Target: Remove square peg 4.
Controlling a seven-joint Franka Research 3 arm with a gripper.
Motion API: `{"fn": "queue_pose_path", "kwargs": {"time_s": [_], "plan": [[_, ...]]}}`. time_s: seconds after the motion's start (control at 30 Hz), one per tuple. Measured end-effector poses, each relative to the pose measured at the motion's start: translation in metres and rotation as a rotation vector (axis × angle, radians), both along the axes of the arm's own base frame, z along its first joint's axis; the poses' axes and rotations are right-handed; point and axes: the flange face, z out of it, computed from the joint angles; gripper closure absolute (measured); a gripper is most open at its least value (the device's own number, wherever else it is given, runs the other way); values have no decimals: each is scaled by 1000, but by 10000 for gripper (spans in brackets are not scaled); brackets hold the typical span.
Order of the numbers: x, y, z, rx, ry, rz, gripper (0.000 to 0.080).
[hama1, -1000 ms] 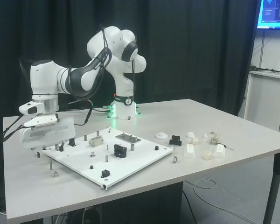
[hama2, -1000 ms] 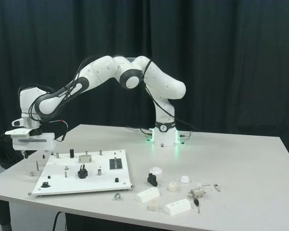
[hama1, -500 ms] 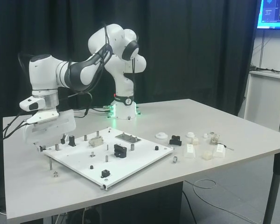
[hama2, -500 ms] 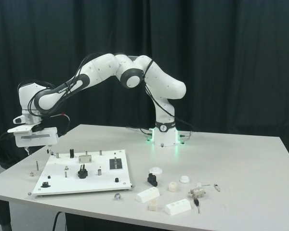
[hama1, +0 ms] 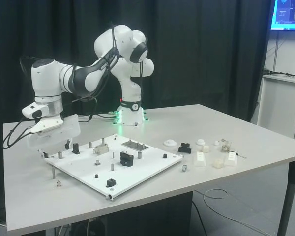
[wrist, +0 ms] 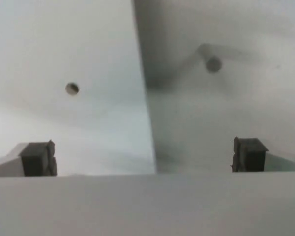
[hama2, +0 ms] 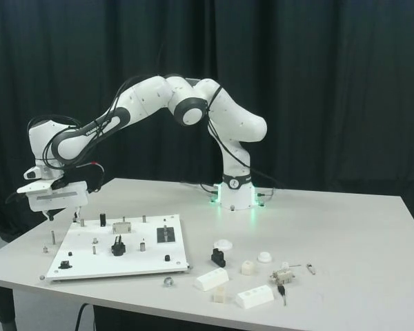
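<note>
My gripper (hama1: 55,149) (hama2: 62,215) hangs open above the far left corner of the white board (hama1: 137,169) (hama2: 138,261). Nothing is between its fingers. In the wrist view the gripper (wrist: 143,156) shows two black fingertips (wrist: 37,158) wide apart, straddling the edge of the board (wrist: 64,49). One small empty hole (wrist: 72,88) is seen in the board below. A small grey peg (wrist: 213,64) (hama1: 53,173) (hama2: 53,236) stands upright on the grey table just off the board's edge. I cannot tell which peg is square peg 4.
Several pegs and black fixtures (hama1: 126,158) (hama2: 117,247) stand on the board. Loose white and black parts (hama1: 216,157) (hama2: 241,283) lie on the table to the board's right. The arm's base (hama1: 130,110) (hama2: 236,193) glows green at the back. A small metal piece (hama1: 59,184) lies near the standing peg.
The gripper has risen from near the table at the board's left corner and shifted toward the back, over the board's edge. The peg on the table has stayed put.
</note>
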Motion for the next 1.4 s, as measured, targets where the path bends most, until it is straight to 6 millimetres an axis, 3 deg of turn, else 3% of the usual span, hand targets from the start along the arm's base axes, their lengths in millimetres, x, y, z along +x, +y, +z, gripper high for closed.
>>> {"fn": "queue_pose_path", "kwargs": {"time_s": [0.9, 1.4], "plan": [[-51, 15, -23, -9, 1, 9, 3], [-65, 34, -34, -46, -17, 28, 3]]}}
